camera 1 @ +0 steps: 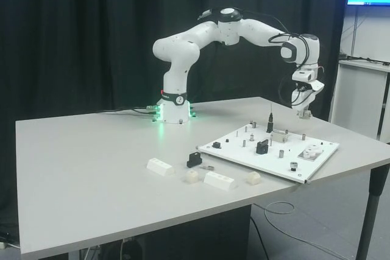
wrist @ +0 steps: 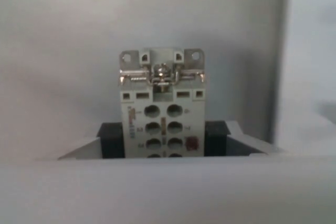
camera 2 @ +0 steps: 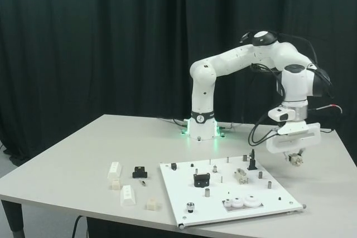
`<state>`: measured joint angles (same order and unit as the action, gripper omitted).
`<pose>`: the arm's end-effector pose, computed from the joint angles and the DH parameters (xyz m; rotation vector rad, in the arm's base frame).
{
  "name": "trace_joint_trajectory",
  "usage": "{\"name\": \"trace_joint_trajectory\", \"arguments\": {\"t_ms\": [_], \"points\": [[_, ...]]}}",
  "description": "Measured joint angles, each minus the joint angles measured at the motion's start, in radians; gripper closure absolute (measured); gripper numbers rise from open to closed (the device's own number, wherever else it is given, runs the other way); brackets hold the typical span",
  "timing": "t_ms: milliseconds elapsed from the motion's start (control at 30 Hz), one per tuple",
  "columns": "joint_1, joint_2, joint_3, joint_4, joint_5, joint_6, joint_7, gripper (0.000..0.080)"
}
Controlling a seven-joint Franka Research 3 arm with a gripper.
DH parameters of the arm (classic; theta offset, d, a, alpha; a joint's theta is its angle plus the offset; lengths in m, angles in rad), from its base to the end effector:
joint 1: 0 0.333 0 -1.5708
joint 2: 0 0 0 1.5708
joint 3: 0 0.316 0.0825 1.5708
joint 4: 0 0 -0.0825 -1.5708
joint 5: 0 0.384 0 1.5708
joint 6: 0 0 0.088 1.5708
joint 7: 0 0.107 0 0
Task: Place waterproof.
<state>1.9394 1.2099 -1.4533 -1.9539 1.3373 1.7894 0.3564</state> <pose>0.4299 0.4127 0.2611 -3.0405 0.5040 0.0457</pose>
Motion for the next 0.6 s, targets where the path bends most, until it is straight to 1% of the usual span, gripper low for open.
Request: {"name": "trace_joint_trajectory", "arguments": {"t_ms": [333, 600], "points": [[0.013, 0.002, 0.059, 0.018, -0.007, 0.057, 0.054, 0.0491], [0.012, 0.003, 0.094, 0.02, -0.01, 0.093, 0.08, 0.0491]]}}
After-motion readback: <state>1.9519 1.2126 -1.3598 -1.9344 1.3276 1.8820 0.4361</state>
